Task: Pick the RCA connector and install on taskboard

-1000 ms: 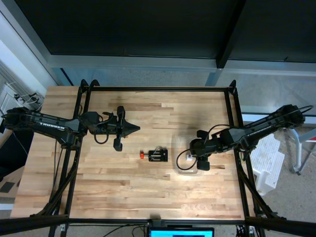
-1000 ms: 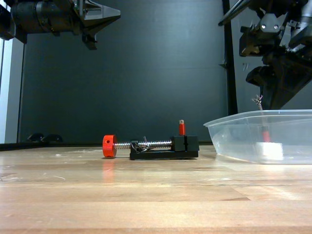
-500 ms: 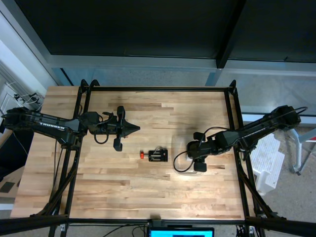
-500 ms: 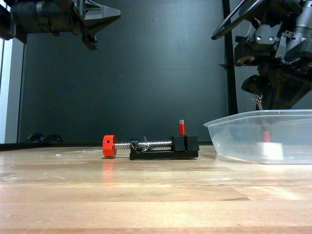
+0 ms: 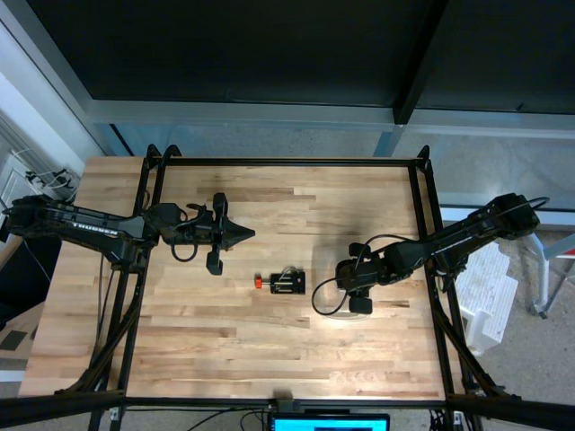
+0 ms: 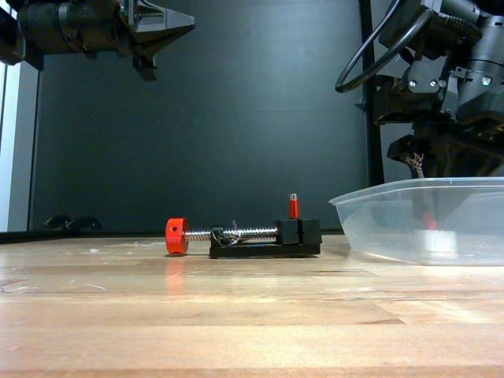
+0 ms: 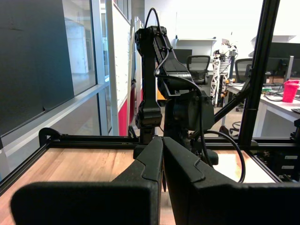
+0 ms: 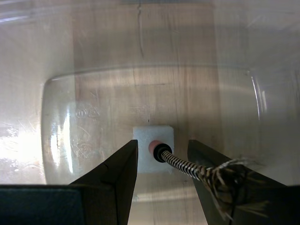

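- RCA connector (image 8: 158,150) sits in a seemingly foam block (image 8: 140,165) inside the clear tray (image 8: 56,117).
- Right tool (image 8: 161,144), released, hovers over it; best to descend centred, then clench on the barrel.
- Left tool (image 7: 162,140), clenched empty, hangs high over the surface's (image 5: 225,341) left.

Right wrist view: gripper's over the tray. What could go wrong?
1. The open right gripper straddles the RCA connector, but its braided lead runs close by one finger; closing might pinch the lead.
2. The connector sits in a white block inside the clear tray; lifting might drag either along.
The left gripper hangs shut, away from the tray.
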Motion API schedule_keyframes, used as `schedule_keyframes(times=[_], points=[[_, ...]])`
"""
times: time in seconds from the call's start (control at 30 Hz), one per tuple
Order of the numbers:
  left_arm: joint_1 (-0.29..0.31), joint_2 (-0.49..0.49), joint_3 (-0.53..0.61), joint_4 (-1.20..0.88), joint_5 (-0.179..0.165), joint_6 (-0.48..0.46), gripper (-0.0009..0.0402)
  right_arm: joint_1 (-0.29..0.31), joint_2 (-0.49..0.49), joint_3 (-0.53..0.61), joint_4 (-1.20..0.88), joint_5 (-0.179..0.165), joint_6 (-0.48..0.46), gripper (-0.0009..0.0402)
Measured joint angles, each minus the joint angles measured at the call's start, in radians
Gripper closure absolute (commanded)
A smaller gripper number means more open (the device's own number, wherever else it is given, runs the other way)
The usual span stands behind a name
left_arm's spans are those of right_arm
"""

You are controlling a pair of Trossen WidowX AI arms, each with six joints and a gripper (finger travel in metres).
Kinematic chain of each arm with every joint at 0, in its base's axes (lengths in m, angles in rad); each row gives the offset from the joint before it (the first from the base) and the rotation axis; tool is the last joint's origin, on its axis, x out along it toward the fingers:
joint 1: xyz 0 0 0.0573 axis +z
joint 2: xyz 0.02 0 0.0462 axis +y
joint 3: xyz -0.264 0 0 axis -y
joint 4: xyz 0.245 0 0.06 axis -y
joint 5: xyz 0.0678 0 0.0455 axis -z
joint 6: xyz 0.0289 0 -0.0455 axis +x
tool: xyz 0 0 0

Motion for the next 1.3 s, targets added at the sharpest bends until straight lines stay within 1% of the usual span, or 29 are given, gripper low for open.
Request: schedule_keyframes(times=[0.23, 0.5, 0.9, 1.3], points=[[0.0, 0.0, 0.0, 0.0, 0.0, 0.0, 0.0393, 0.0, 0.014, 0.0, 0.007, 0.0, -0.015, 0.0251], [0.0, 0.0, 0.0, 0.0, 0.0, 0.0, 0.0393, 0.0, 0.014, 0.0, 0.002, 0.0, -0.016, 0.0269], [0.0, 0.0, 0.0, 0.0, 0.0, 0.0, 0.0393, 0.0, 0.014, 0.0, 0.006, -0.003, -0.015, 0.0312], [0.0, 0.0, 0.0, 0.0, 0.0, 0.0, 0.0393, 0.0, 0.013, 0.0, 0.005, -0.004, -0.015, 0.0374]])
